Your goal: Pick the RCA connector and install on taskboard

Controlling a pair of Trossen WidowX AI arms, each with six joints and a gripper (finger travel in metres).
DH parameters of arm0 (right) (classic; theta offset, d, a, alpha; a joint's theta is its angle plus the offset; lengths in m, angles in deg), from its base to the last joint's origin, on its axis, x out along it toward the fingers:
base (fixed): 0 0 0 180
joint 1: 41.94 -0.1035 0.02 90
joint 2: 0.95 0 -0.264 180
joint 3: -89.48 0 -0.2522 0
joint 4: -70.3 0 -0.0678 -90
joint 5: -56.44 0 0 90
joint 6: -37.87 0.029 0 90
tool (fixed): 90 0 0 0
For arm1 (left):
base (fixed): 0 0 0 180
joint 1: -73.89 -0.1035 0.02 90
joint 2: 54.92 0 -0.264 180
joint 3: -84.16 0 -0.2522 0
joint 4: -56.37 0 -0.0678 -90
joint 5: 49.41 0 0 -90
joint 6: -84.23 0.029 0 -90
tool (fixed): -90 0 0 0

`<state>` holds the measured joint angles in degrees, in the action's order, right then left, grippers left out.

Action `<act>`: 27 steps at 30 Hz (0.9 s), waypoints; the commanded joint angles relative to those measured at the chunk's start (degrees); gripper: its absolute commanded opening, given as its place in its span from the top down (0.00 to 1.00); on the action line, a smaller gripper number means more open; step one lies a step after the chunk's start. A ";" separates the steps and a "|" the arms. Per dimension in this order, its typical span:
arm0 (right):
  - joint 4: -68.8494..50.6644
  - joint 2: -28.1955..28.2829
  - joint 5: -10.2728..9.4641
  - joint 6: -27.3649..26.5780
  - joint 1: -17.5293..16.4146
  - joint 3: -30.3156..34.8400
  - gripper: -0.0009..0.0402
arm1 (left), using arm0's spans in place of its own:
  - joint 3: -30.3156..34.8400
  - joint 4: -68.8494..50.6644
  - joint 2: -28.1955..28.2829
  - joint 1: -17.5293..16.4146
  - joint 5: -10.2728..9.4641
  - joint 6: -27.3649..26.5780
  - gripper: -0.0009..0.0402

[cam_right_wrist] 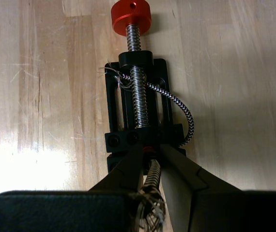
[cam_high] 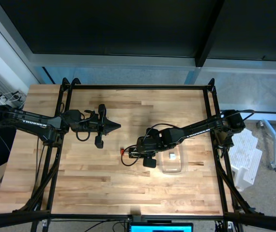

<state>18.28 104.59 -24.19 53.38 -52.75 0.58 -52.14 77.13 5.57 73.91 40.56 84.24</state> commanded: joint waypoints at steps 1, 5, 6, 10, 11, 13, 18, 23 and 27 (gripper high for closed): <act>-0.13 0.85 0.02 -0.07 0.24 -0.07 0.97 | 0.02 0.02 0.00 0.00 0.00 0.00 0.98; -0.04 1.11 0.07 -0.17 0.33 -0.07 0.97 | 0.02 0.00 0.00 0.00 0.00 0.00 0.98; -0.04 1.09 0.07 -0.15 0.33 -0.07 0.97 | 0.02 0.00 0.00 -0.02 0.00 0.00 0.98; -0.11 0.96 0.07 -0.11 0.33 -0.07 0.97 | 0.02 0.02 0.00 0.00 0.00 0.00 0.98; -0.15 0.96 0.07 0.02 0.33 -0.07 0.96 | 0.02 0.00 0.00 0.00 0.00 0.00 0.98; -0.24 0.94 0.07 0.02 0.33 -0.07 0.95 | 0.02 0.02 0.00 0.00 0.00 0.00 0.98; -0.26 0.92 0.07 0.04 0.33 -0.04 0.90 | 0.02 0.00 0.00 0.00 0.00 0.00 0.98; -0.28 0.48 0.09 0.02 0.31 -0.04 0.85 | 0.02 0.00 0.00 0.00 0.00 0.00 0.98; -0.33 -0.20 0.07 -0.11 0.31 -0.04 0.81 | 0.02 0.00 0.00 -0.02 0.00 0.00 0.98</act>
